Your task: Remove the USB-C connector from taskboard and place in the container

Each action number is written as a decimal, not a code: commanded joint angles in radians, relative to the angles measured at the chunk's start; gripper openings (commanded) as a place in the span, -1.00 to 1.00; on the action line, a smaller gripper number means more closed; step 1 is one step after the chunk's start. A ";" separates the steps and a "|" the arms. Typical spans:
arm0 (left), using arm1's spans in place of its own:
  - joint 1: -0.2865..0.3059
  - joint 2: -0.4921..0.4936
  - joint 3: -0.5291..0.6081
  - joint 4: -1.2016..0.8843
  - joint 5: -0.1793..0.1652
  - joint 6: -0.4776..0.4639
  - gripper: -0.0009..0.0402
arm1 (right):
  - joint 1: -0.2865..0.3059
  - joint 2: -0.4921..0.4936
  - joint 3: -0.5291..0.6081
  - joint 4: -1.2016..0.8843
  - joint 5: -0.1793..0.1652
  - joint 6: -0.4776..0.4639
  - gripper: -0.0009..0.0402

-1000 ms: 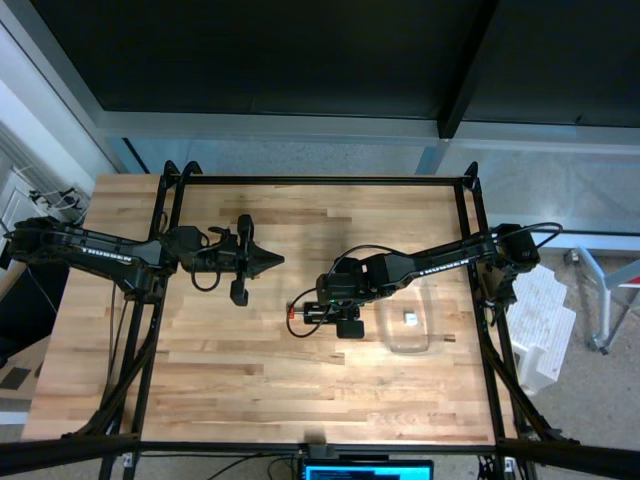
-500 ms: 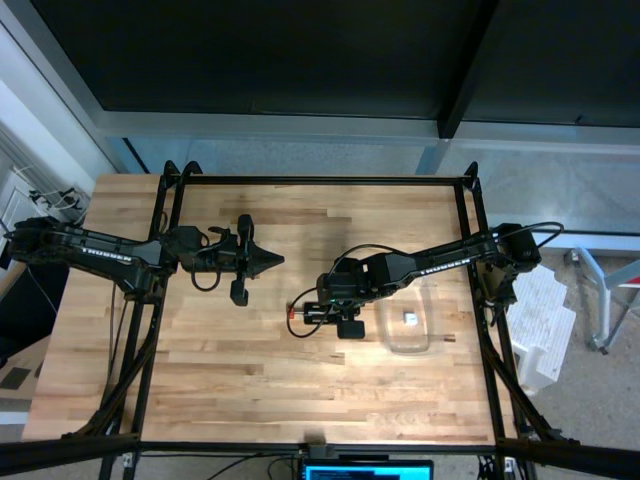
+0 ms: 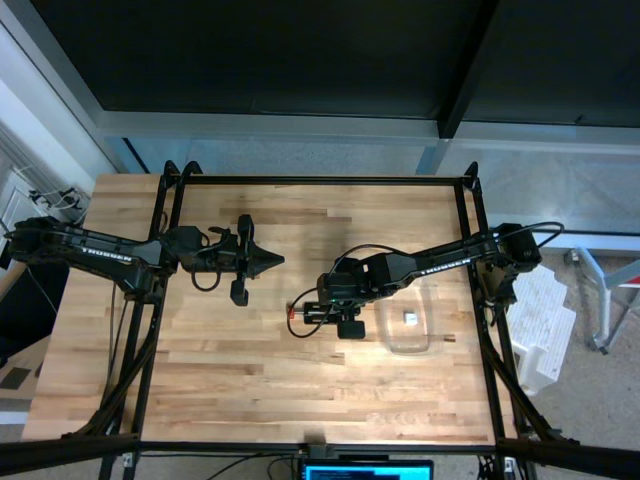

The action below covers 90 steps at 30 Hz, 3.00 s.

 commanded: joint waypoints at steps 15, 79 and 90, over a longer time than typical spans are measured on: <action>0.000 0.000 0.000 0.001 0.000 0.000 -0.96 | 0.000 -0.056 0.002 -0.018 0.003 0.001 -0.94; 0.000 0.000 0.000 0.000 0.000 0.000 -0.96 | 0.088 -0.565 -0.510 -0.108 0.013 0.167 -0.19; 0.000 0.000 0.000 0.000 0.000 0.000 -0.96 | 0.087 -0.565 -0.510 -0.107 0.012 0.164 -0.16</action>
